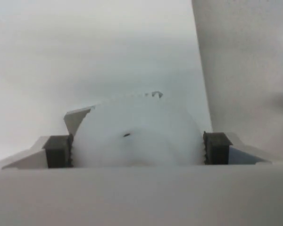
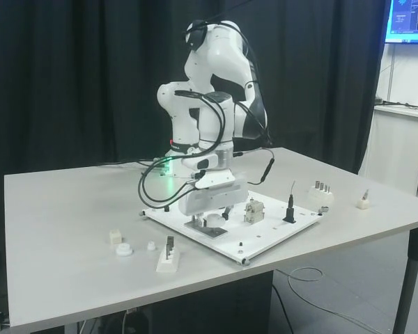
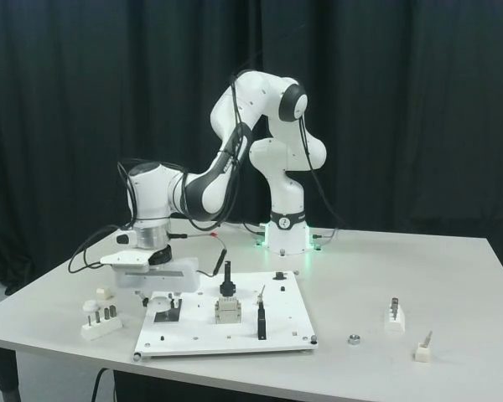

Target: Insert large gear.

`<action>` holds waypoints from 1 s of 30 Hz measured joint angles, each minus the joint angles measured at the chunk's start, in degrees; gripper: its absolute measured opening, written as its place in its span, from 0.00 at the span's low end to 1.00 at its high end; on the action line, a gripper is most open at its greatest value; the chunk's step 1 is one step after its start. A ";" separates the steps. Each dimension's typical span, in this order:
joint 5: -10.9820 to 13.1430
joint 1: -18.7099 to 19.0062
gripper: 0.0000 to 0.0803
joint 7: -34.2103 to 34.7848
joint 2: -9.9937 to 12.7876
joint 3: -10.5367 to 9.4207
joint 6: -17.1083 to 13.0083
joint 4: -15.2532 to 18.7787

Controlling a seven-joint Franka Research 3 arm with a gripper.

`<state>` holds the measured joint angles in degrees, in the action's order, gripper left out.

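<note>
Wrist view showed the claw [image 1: 137, 149] closed onto the large gear [image 1: 137, 136], black pads [image 1: 57, 150] pressing its toothed rim from both sides, so the disc hung flat, presumably to drop square onto a peg. Room views put the claw low over the white board [image 3: 235, 335] on the grey bench [image 3: 453, 276], above a dark plate [image 3: 166, 316] (peg itself hidden). Likely insertion was near, gear not yet released
</note>
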<state>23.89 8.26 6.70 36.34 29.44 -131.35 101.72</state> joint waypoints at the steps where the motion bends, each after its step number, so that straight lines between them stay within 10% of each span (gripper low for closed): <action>1: -0.03 0.02 0.74 0.04 0.11 -0.01 -0.03 0.00; 30: -1.06 0.02 0.74 1.28 0.90 -0.31 1.26 0.01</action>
<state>22.83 8.28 7.98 37.23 29.13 -130.09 101.74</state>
